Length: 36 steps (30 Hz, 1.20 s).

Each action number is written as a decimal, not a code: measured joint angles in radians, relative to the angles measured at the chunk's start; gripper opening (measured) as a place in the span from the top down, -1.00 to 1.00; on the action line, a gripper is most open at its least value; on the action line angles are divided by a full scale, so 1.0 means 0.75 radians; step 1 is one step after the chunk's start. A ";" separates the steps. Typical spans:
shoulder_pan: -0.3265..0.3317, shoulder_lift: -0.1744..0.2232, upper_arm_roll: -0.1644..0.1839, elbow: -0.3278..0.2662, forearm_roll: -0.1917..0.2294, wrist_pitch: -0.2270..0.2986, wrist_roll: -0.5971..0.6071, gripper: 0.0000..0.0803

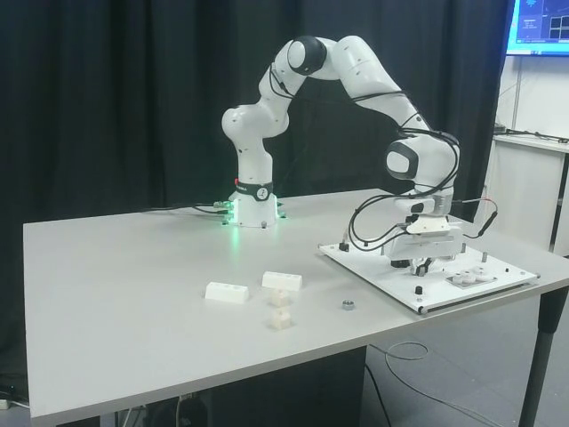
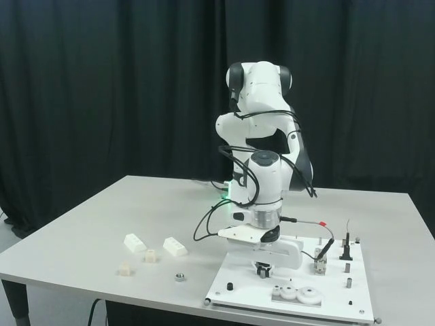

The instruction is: Remove round peg 4.

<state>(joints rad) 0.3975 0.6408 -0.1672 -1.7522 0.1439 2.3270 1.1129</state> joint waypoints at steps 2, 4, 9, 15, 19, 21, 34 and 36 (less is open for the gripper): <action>0.000 0.000 0.000 0.000 0.000 0.000 0.000 0.62; 0.000 -0.001 0.000 0.000 0.000 0.000 0.000 0.62; 0.000 -0.006 0.000 -0.003 0.000 -0.001 0.000 0.62; 0.000 -0.024 -0.001 -0.008 -0.001 -0.011 0.000 0.62; 0.000 -0.045 -0.002 -0.012 -0.002 -0.026 0.000 0.62; 0.000 -0.058 -0.003 -0.016 -0.003 -0.033 0.000 0.62; 0.000 -0.150 -0.008 -0.048 -0.019 -0.082 0.000 0.62; 0.001 -0.157 -0.009 -0.051 -0.019 -0.083 0.000 0.62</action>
<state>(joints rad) 0.3983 0.5229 -0.1742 -1.7906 0.1294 2.2649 1.1129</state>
